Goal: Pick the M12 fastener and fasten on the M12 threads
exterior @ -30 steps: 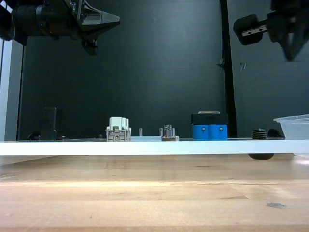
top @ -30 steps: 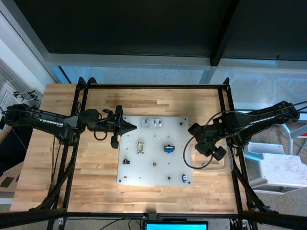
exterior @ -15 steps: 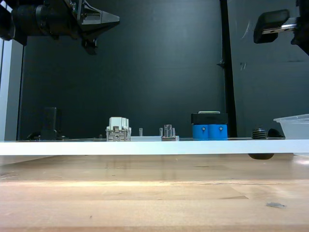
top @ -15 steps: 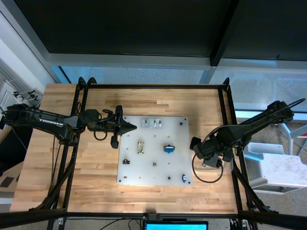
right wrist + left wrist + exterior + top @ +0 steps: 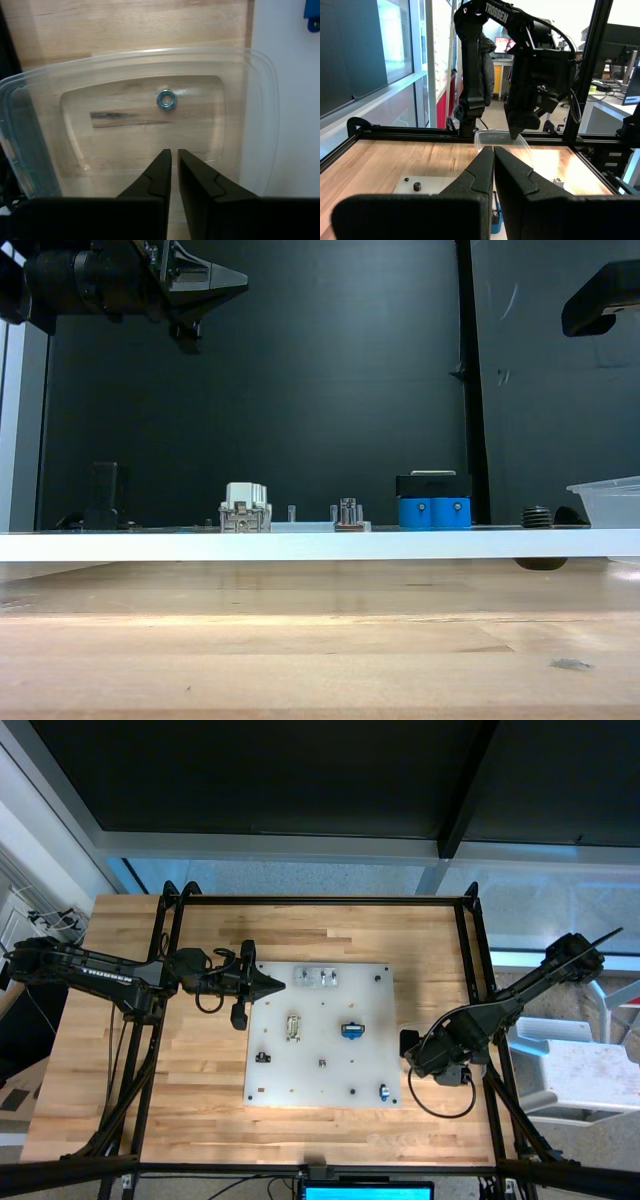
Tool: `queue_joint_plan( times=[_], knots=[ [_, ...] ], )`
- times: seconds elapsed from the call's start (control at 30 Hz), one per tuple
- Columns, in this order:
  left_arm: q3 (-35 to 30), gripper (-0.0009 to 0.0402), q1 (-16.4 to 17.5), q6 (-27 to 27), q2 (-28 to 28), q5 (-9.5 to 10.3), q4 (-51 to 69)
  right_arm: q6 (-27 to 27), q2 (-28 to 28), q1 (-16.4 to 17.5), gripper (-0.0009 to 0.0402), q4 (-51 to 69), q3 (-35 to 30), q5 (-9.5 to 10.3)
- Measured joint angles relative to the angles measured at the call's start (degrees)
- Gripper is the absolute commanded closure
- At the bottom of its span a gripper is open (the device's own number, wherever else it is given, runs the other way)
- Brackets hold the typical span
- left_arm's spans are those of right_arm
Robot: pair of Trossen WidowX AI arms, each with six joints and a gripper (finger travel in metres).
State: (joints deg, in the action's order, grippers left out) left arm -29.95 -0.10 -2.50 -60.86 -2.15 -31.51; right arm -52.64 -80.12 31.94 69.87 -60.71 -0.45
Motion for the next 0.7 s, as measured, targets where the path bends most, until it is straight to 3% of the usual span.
queue_joint_plan(
  times=[0.1, 0.23, 0.37, 0.7],
  knots=[
    [0.0, 0.0393, 0.0, 0.0, 0.0, 0.02, 0.0, 1.1, 0.0, 0.1, 0.0312, -1.2, 0.4, -0.48],
    [0.0, 0.0393, 0.0, 0.0, 0.0, 0.00, 0.0, 2.8, 0.0, 1.4, 0.0262, -2.5, 1.3, -2.84],
    [0.0, 0.0393, 0.0, 0.0, 0.0, 0.02, 0.0, 3.0, 0.0, 2.2, 0.0226, -4.6, 3.0, -3.02],
    [0.0, 0.0393, 0.0, 0.0, 0.0, 0.02, 0.0, 8.9, -0.1, 2.8, 0.0204, -9.1, 7.0, -2.97]
  ],
)
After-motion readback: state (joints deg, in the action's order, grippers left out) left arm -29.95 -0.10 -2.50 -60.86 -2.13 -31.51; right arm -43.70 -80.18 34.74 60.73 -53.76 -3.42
